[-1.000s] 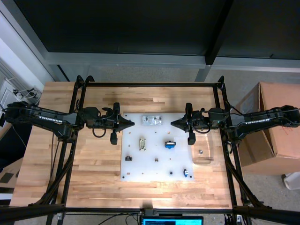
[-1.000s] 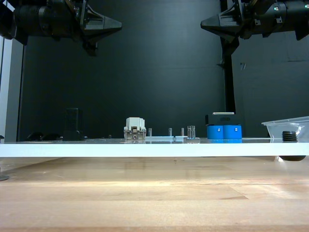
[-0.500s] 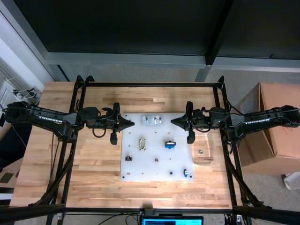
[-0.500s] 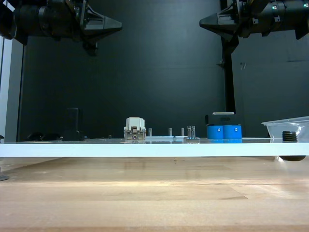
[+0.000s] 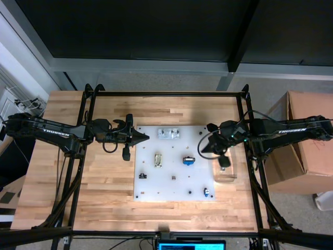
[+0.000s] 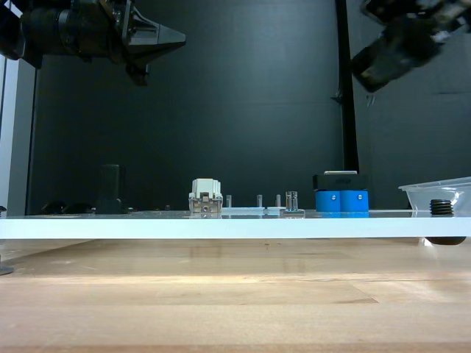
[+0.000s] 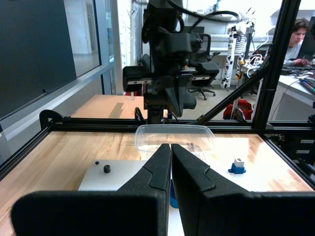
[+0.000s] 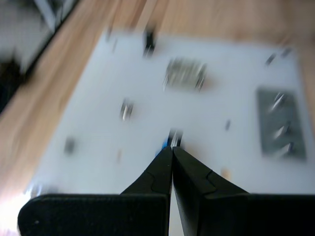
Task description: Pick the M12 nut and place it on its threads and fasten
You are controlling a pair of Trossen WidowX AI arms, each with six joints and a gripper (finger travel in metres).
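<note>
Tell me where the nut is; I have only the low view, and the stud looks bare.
Observer: From above, the right gripper points down over the white board near its right edge; its wrist covers part of the clear tray, so I cannot make out the nut.
Operator: Report its jaws.
Observer: Its wrist view shows them shut with nothing between.
Operator: Now the other arm.
Observer: From above, the left gripper hangs over the board's far left part; its wrist view shows jaws shut.
</note>
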